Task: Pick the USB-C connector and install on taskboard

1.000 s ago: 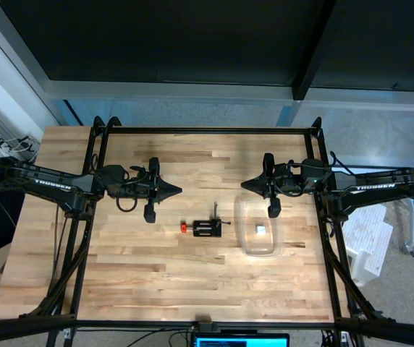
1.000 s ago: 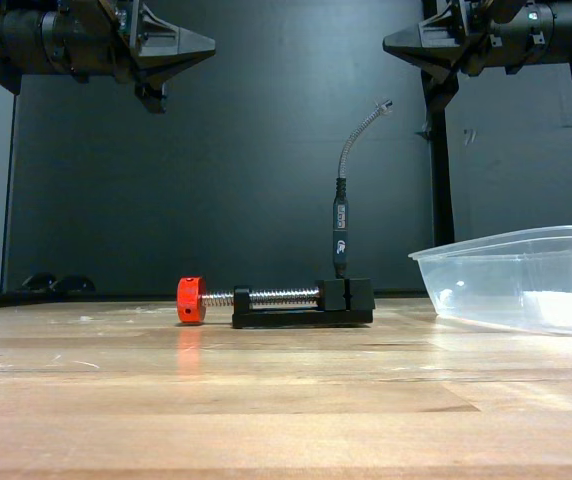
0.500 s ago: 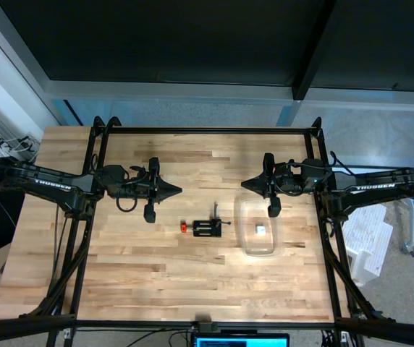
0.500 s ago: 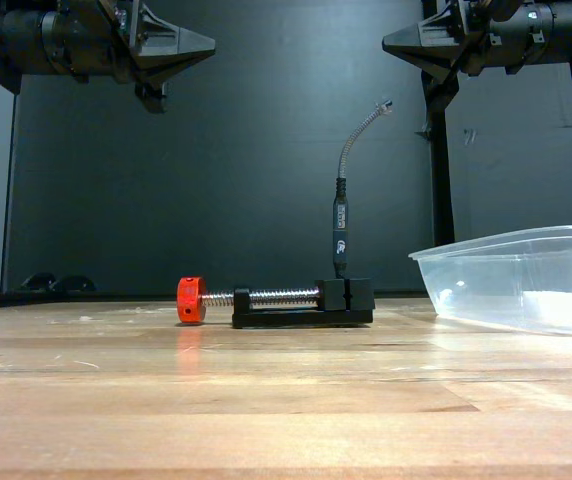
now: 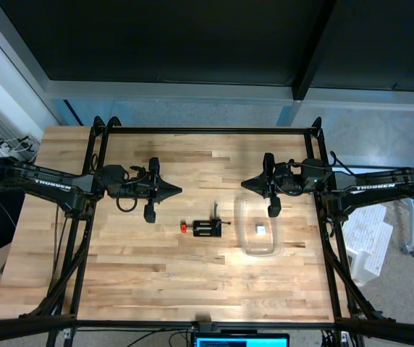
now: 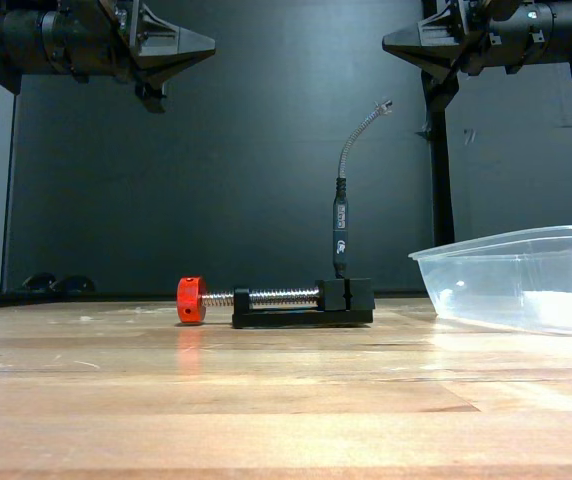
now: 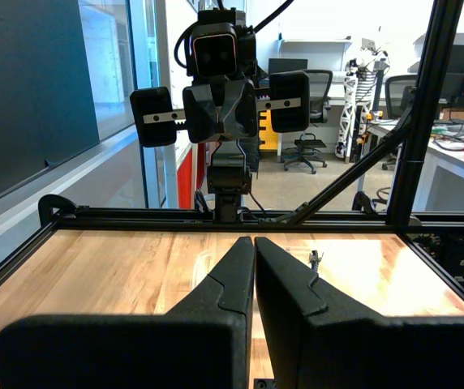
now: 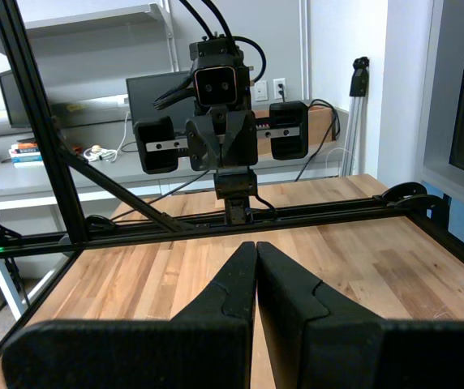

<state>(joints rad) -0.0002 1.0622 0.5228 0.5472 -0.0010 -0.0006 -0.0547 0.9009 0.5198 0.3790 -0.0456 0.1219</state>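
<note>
Left gripper [image 5: 176, 190]: jaws pressed together, empty, high over the worktop [image 5: 156, 275], tips aimed at the right gripper.
Right gripper [image 5: 244, 185]: jaws together, empty, level with the left one, tips aimed back at it.
Black block [image 6: 306, 305]: flat on the worktop, below and between both jaws, well apart from each. Long axis left-right, orange knob [image 6: 190, 299] at the left-jaw end, silver threaded screw.
Plug [image 6: 339, 228]: upright on the block's end away from the knob. Dark body, white mark unreadable, braided metal stub curving up.
Tub [image 6: 526, 275]: clear plastic, under the right jaws, white square [image 5: 260, 228] inside.
Left arm [image 5: 48, 184] lettering: TROSSEN.
</note>
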